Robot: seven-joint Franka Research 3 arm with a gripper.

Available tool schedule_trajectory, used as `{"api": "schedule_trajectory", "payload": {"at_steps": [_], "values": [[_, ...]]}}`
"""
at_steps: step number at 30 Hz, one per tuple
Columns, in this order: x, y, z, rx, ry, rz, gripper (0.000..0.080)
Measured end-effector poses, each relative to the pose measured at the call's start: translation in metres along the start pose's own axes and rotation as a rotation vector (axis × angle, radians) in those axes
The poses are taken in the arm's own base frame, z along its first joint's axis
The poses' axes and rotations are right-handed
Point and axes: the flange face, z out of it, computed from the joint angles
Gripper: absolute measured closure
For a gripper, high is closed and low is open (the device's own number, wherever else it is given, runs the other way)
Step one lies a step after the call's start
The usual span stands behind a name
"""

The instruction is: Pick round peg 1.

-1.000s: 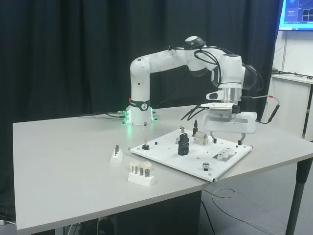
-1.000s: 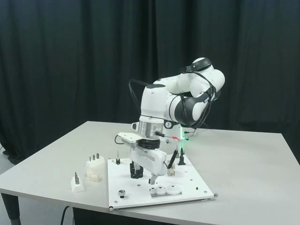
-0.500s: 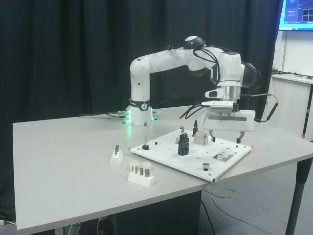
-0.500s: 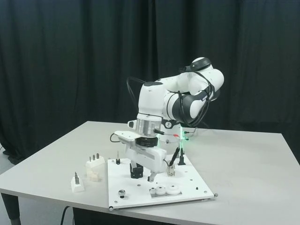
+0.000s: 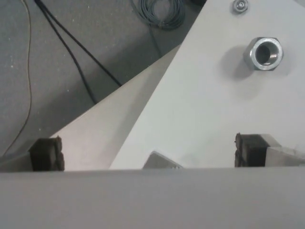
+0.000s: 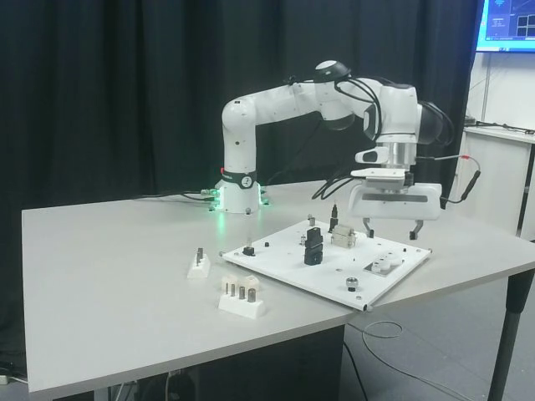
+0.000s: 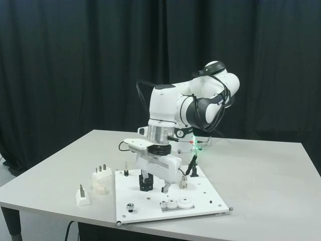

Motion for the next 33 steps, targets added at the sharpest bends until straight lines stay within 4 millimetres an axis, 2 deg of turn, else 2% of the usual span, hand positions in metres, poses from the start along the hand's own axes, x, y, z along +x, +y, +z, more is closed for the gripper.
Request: {"api": "schedule_trajectory", "payload": {"at_steps": [26, 33], "values": [[-0.0062, -0.0059, -0.0036, 0.004, -0.003, -0.017, 0.0003], [-0.0003, -0.006, -0.0053, -0.021, 0.034, -0.135, 0.0003]]}}
